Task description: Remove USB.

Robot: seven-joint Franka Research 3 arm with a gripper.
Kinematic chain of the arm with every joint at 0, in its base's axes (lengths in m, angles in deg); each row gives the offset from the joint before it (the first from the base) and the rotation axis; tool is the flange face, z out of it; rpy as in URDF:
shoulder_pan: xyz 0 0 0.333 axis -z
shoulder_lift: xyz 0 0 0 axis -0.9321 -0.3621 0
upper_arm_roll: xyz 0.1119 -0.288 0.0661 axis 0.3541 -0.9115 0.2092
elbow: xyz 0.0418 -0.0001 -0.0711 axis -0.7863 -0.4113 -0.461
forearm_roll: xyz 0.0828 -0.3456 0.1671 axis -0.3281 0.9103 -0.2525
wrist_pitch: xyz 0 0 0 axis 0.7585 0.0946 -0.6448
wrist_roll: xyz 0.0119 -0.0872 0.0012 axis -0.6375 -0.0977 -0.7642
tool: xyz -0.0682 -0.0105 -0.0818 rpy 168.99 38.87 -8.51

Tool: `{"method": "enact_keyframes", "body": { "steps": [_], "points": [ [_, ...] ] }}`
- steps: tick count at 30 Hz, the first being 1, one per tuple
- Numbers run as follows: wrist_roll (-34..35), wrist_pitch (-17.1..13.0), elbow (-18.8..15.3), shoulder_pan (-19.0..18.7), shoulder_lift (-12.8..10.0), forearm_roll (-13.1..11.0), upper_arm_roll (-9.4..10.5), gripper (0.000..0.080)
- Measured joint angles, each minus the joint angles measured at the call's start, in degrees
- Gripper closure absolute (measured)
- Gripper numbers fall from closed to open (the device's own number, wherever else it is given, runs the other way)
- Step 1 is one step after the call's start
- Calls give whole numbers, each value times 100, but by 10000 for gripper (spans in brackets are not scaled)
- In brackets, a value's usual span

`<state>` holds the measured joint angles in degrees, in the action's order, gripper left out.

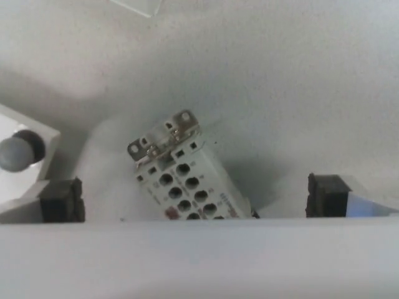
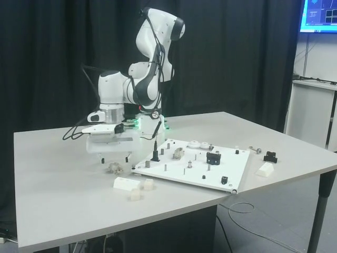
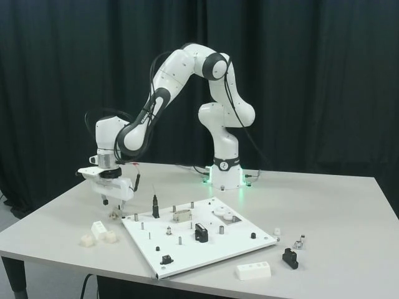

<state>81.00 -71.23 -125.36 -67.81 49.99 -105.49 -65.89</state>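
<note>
- Two fingers (image 1: pixel 59 199) are standing spread — the gripper (image 1: pixel 193 198) is hovering over a pinned connector (image 1: pixel 181 180) beside the white board (image 2: pixel 234 166).
- I'm judging the USB to be the black upright plug (image 3: pixel 154 206) on that board — I'm planning to straddle it squarely and pull straight up.

The gripper (image 2: pixel 114 158) hangs over the table (image 2: pixel 52 174) just off the board's (image 2: pixel 239 163) edge, fingers spread either side of a multi-hole connector block (image 1: pixel 184 180) lying tilted on the tabletop beneath. Three small blocks (image 2: pixel 131 187) cluster nearer the front edge. On the board, an upright plug (image 2: pixel 155 154), possibly the USB, stands near the corner closest to the gripper. Off the board's far side sit a block (image 2: pixel 265 169) and a small clamp-like part (image 2: pixel 270 156), side by side.
</note>
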Motion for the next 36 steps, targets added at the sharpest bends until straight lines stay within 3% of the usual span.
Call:
{"method": "enact_keyframes", "body": {
  "steps": [13,36],
  "points": [
    [-5,426,46,-7,304,220,-148,3],
    [44,539,45,-29,449,222,-160,3]
  ]
}}
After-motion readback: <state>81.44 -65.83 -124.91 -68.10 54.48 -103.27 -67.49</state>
